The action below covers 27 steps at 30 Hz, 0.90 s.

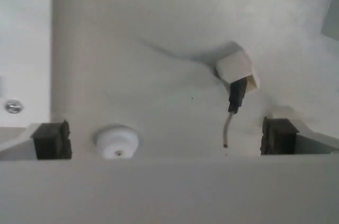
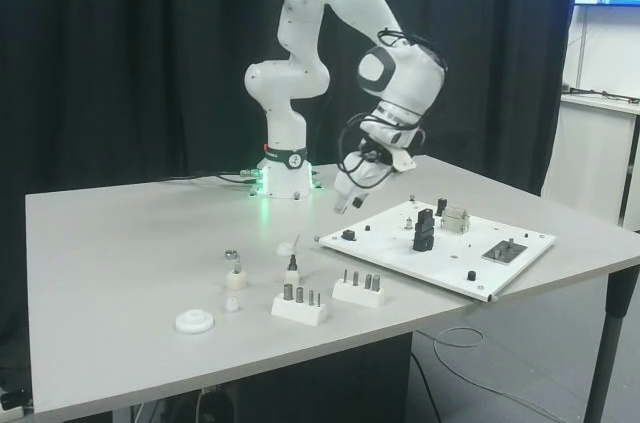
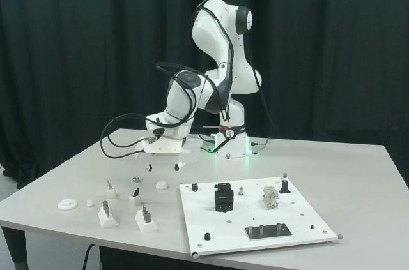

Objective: Pick USB.

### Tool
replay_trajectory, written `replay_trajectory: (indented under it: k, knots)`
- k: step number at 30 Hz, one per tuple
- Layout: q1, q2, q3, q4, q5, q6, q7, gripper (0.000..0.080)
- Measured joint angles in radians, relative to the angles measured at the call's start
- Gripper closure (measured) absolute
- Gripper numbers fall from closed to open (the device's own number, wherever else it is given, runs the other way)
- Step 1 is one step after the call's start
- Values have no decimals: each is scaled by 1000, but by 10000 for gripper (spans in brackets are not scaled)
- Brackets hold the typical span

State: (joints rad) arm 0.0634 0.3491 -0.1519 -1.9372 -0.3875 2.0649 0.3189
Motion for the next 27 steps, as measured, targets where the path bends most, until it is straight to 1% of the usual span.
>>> replay_trajectory:
  k: [8,16,20,27]
  knots:
    - [-41,-9,0,-83,-65,105,-4,3]
    - [-79,-19,-3,-160,-115,228,-5,3]
    - [-96,-20,-6,-188,-140,286,-6,3]
    - [-114,-19,-22,-221,-181,380,-6,3]
